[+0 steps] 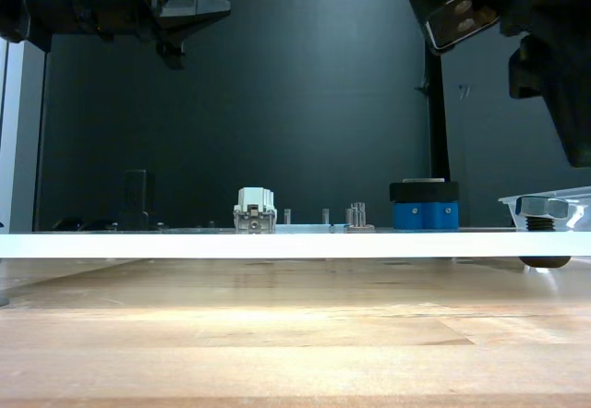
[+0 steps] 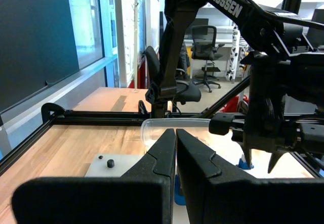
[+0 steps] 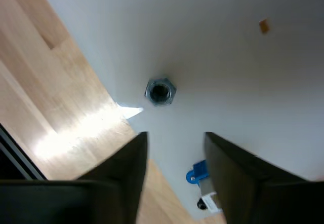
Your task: Unfasten the M12 nut and place it in the container
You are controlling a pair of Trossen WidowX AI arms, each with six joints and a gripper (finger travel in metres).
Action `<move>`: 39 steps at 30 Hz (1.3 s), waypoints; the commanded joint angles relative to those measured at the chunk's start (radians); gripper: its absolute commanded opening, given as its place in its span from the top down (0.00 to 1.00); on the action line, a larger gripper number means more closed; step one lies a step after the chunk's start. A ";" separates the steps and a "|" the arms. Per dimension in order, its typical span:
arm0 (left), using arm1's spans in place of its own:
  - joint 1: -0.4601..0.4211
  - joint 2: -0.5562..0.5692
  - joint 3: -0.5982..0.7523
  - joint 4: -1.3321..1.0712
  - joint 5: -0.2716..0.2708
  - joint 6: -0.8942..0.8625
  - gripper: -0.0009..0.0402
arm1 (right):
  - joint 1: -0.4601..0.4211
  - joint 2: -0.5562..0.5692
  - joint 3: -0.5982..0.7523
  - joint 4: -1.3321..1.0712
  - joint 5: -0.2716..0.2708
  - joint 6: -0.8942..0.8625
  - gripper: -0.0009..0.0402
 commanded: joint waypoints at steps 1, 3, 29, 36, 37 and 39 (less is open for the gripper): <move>0.000 0.000 0.000 0.000 0.000 0.000 0.98 | -0.002 0.002 0.000 0.010 0.006 0.034 0.42; 0.000 0.000 0.000 0.000 0.000 0.000 0.98 | -0.005 0.004 0.000 0.023 0.006 0.047 0.35; 0.000 0.000 0.000 0.000 0.000 0.000 0.98 | -0.015 0.096 0.000 0.106 0.032 0.126 0.53; 0.000 0.000 0.000 0.000 0.000 0.000 0.98 | -0.015 0.095 0.000 0.106 0.028 0.118 0.74; 0.000 0.000 0.000 0.000 0.000 0.000 0.98 | -0.015 0.095 0.000 0.106 0.020 0.117 0.76; 0.000 0.000 0.000 0.000 0.000 0.000 0.98 | -0.015 0.095 0.000 0.106 0.012 0.116 0.82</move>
